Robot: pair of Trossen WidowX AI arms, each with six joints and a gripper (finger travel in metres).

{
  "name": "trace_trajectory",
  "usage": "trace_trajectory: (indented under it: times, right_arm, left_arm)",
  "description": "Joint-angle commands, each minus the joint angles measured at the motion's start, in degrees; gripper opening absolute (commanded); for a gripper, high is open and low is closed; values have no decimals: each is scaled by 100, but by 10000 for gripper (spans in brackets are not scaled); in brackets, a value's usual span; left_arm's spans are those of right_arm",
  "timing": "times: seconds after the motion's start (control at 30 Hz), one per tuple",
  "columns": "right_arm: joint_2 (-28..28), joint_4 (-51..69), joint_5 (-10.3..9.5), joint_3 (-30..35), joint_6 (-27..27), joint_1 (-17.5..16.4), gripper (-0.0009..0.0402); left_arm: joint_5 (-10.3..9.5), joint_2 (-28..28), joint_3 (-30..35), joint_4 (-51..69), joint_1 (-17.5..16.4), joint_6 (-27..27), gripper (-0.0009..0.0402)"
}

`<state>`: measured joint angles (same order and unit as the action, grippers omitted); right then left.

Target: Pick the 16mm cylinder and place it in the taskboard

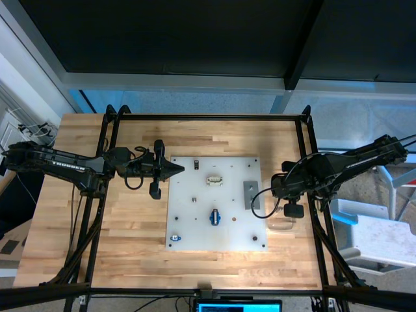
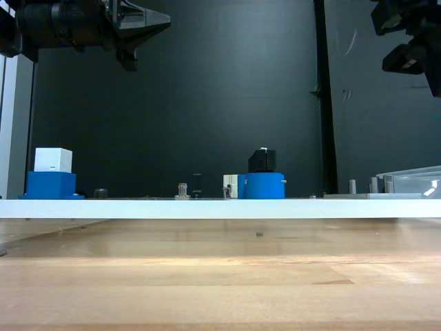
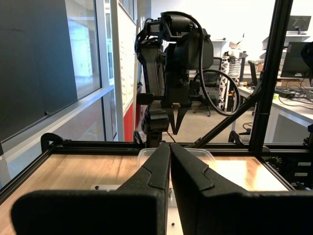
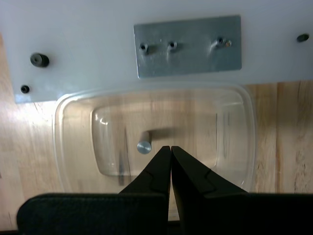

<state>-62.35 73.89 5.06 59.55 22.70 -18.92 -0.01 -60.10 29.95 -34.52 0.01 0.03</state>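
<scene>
The 16mm cylinder point(image 4: 144, 147) is a small silver peg with a round, bright end face. It stands on end inside the clear tray point(image 4: 57, 147), with a smeared reflection trailing off it across the plastic. It is not on the taskboard point(image 1: 195, 221).

The right gripper point(image 4: 170, 148) hangs over the tray with its fingers pressed together to a hairline seam and nothing between them. Their tips are just beside the peg, not around it.

The only writing is white lettering along the left arm point(image 1: 68, 166), which seems to read TROSSEN, though it is small from above.

The tray lies on the wooden table point(image 1: 117, 260) against the taskboard's right edge, and its rim may touch the board. Just across that edge a grey plate point(image 4: 188, 54) with short pegs is fixed to the board. A blue knob point(image 1: 214, 217) sits near the board's middle, with bare white surface around it.

The left gripper point(image 1: 177, 168) is held high over the board's left edge. Its fingers are closed on each other and it carries nothing. A black frame point(image 1: 208, 117) runs round the table.
</scene>
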Motion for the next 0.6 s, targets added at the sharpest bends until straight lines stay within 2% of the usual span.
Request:
trace_trajectory:
  times: [0.03,0.3,0.6]
  right_arm:
    - [0,11,-9,-125,4,-74,1]
    - [0,-9,-9,-437,90,-302,32]
    - [0,-289,0,-721,411,-535,148]
  left_arm:
    - [0,0,0,0,0,0,0]
    - [0,0,0,0,0,2,0]
    - [0,0,0,0,-2,0,0]
